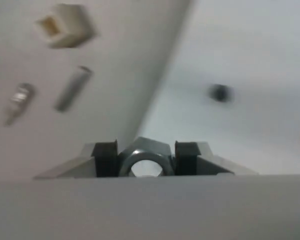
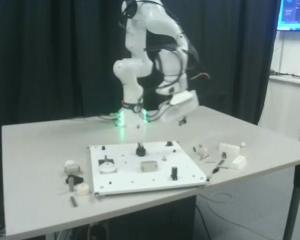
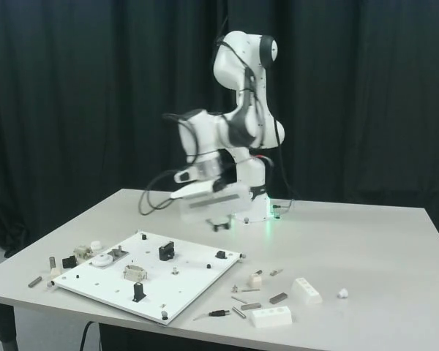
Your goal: Place bolt 4.
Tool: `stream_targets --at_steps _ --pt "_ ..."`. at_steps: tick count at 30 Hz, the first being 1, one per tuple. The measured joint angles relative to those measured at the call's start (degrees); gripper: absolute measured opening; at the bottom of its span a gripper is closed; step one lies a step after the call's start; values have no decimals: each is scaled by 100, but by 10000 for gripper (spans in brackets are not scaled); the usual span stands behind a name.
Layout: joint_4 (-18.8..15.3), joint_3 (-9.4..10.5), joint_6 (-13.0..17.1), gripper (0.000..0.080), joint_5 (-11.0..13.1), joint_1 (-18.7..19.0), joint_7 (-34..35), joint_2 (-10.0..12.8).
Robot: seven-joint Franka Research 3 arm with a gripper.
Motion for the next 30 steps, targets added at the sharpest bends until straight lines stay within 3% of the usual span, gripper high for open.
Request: stream_targets --at_steps 9,17,30 --pt "0 440 206 241 -587 640 1387 72" --pt "2 534 520 241 -1133 1138 2367 328" --pt "177 541 1065 241 -1200 1480 2467 992"
